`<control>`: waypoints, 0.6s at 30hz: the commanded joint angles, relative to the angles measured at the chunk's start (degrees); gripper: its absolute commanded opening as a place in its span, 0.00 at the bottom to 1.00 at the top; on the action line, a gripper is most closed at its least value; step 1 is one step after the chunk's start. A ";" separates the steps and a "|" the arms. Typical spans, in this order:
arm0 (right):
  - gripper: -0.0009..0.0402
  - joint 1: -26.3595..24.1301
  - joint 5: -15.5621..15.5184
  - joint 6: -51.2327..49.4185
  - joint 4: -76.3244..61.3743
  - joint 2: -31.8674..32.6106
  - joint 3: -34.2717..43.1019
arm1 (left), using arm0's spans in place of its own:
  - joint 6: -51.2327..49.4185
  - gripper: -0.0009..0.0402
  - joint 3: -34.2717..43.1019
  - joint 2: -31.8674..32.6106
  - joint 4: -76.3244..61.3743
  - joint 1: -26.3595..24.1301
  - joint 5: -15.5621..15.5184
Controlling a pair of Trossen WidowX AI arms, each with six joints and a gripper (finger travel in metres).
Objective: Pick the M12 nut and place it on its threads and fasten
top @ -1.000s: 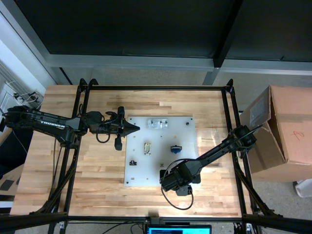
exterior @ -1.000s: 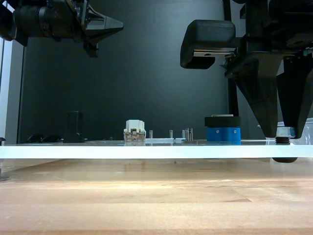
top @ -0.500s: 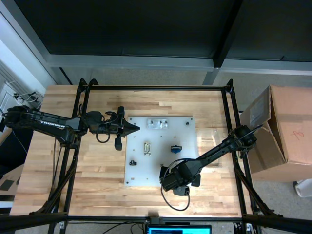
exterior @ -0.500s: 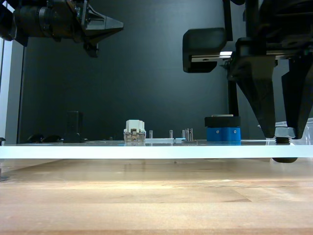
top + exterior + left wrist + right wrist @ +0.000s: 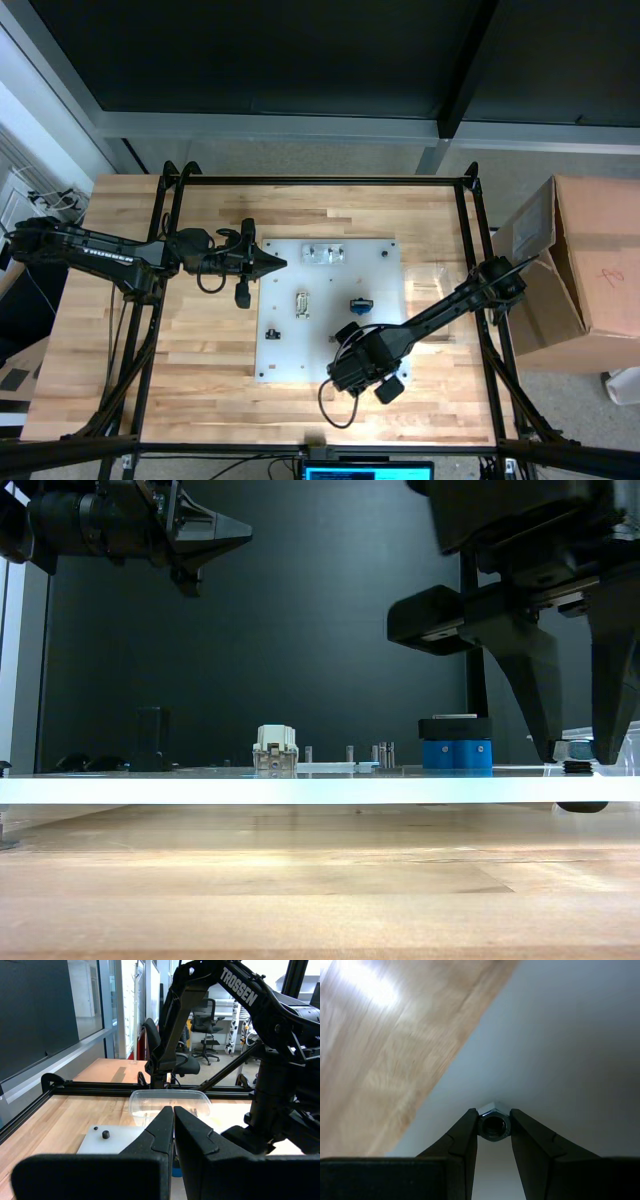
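I count 1 nut (image 5: 494, 1110), 1 stud (image 5: 577, 768) and 2 grippers. Nut's a small silver hex w/ dark bore, pinched betw. the right gripper's (image 5: 574, 748) narrowly parted fingers, sitting on top of its black ribbed stud at the board's (image 5: 285, 300) near right edge. Left gripper (image 5: 173, 1112) hangs above the board's far left edge, fingers pressed together, holding nothing.

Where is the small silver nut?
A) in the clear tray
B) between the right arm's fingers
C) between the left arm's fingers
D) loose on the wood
B: the nut sits atop its stud between the fingers of the right gripper, at the board's near right; the left gripper hangs above the board's left edge.
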 commanded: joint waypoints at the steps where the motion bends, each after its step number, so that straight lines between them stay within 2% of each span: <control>1: 0.06 -0.24 0.31 7.52 -0.04 0.09 -0.20 | 0.00 0.02 0.02 0.02 0.00 0.00 0.02; 10: 0.06 -0.55 0.33 29.57 0.04 0.09 -0.20 | 0.02 0.02 0.02 0.02 0.00 0.00 0.02; 18: 0.06 -0.72 0.31 56.24 0.00 0.09 -0.20 | 0.00 0.02 0.02 0.02 0.00 0.00 0.02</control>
